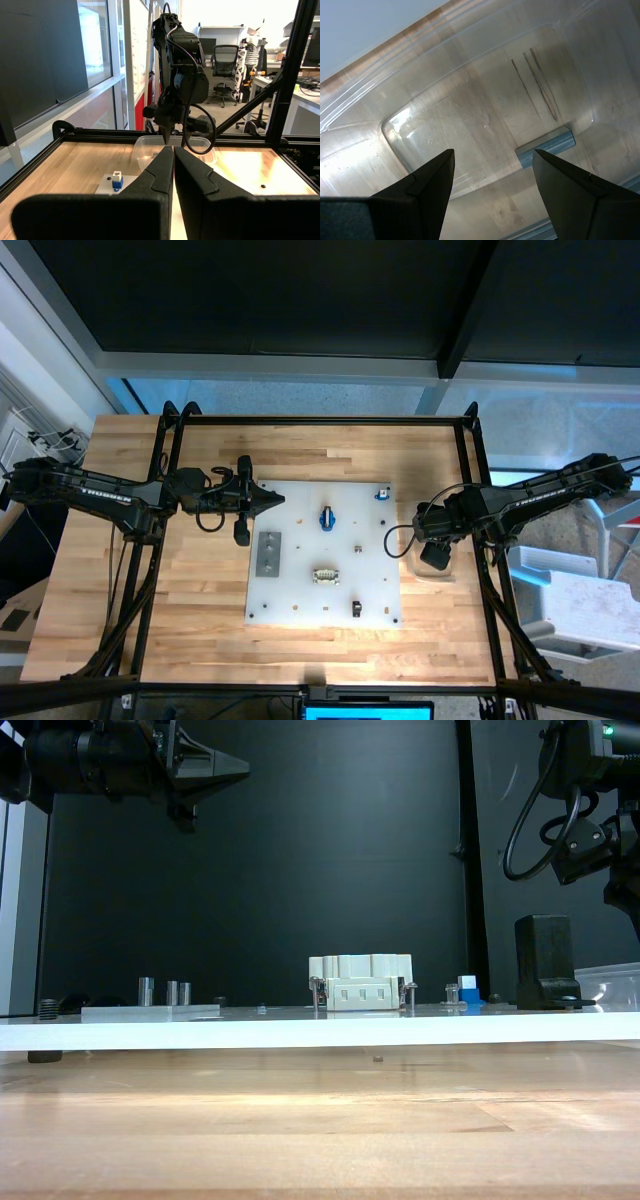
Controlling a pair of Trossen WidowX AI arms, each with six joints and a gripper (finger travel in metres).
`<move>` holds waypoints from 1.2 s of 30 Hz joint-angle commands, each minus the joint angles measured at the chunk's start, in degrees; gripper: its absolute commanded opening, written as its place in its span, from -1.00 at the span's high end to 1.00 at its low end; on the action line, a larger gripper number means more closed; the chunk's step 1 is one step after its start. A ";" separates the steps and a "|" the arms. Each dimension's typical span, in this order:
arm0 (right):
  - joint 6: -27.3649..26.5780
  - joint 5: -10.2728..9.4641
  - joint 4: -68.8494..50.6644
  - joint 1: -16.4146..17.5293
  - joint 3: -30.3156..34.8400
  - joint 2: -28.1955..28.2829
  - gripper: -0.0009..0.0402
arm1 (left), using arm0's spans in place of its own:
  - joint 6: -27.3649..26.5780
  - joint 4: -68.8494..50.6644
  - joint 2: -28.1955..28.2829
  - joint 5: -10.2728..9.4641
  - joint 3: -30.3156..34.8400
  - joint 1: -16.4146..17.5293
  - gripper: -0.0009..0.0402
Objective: Pick the 16mm bar from the taskboard and place it in the container
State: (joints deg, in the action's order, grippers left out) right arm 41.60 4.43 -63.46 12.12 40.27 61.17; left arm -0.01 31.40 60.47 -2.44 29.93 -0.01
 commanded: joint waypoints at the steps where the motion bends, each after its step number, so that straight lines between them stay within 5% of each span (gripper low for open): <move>1: -0.02 0.00 0.11 0.00 0.04 0.02 -0.09 | 0.00 0.00 0.02 0.02 0.02 0.00 0.96; 36: -0.04 0.00 2.82 0.02 0.04 0.02 -0.09 | 0.00 0.00 0.02 0.02 0.02 0.00 0.96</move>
State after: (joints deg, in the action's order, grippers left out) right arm 41.54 4.43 -60.71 12.12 40.29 61.17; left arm -0.01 31.38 60.47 -2.42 29.93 -0.01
